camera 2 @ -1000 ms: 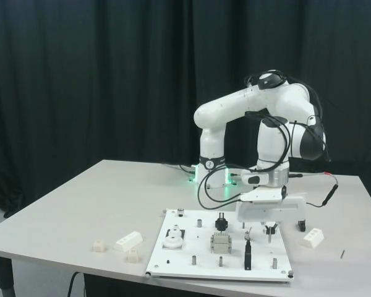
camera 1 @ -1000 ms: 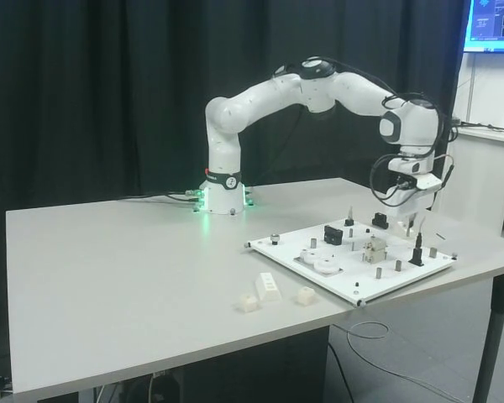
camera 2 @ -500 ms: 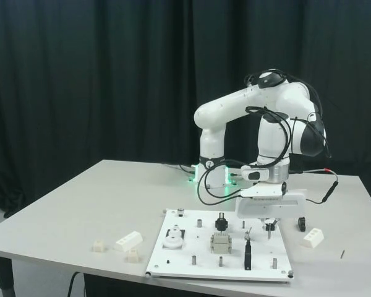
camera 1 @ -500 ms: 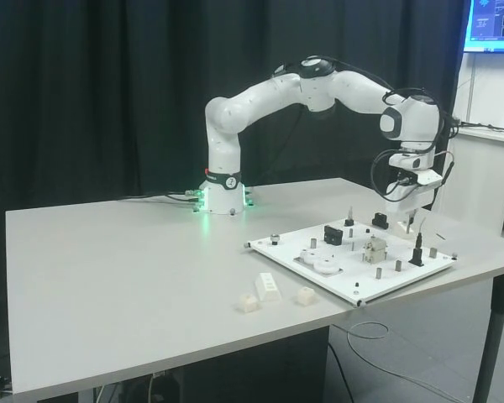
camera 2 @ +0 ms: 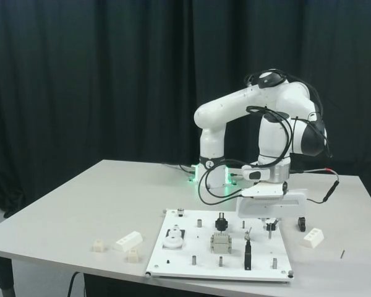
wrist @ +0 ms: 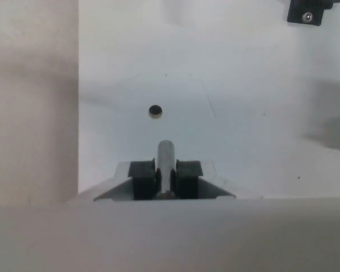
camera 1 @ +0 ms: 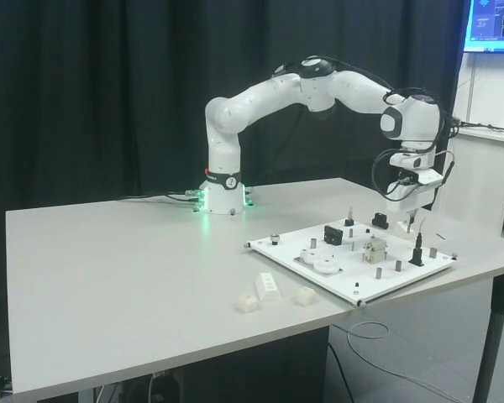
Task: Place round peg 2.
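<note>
Two pincer (wrist: 165,177) fingers grip round peg (wrist: 165,161); screen (camera 1: 494,23) text probably unreadable.

The grey counter (camera 1: 109,269) carries the white arm's base (camera 1: 223,197), lit green at its foot, and a white board (camera 2: 179,263) studded with small parts near one edge. Three small white blocks (camera 1: 269,288) lie just beside the board. Another white block (camera 2: 313,237) and a thin dark pin (camera 2: 342,253) lie on its other side.

white arm (camera 1: 269,88), black cables (camera 2: 284,145), green-lit base (camera 1: 221,200)
</note>
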Controlling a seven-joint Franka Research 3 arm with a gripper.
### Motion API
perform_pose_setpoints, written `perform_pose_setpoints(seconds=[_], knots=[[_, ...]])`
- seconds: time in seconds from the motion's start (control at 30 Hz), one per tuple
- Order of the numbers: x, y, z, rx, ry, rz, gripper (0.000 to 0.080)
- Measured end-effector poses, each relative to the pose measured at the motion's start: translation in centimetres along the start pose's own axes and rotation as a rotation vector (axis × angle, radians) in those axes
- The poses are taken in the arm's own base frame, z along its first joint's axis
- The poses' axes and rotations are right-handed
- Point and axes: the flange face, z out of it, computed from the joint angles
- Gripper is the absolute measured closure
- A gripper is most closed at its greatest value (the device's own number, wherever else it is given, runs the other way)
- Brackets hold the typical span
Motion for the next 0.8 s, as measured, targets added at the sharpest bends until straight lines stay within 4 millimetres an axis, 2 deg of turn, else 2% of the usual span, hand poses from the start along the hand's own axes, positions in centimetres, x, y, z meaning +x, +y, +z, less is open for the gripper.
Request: perform_pose_setpoints(seconds=[0.23,0.8], knots=[[-1.0,-0.9,0.1,0.006,-0.01,0.016,0.073],[-5.4,-4.8,1.6,0.03,-0.01,0.032,0.073]])
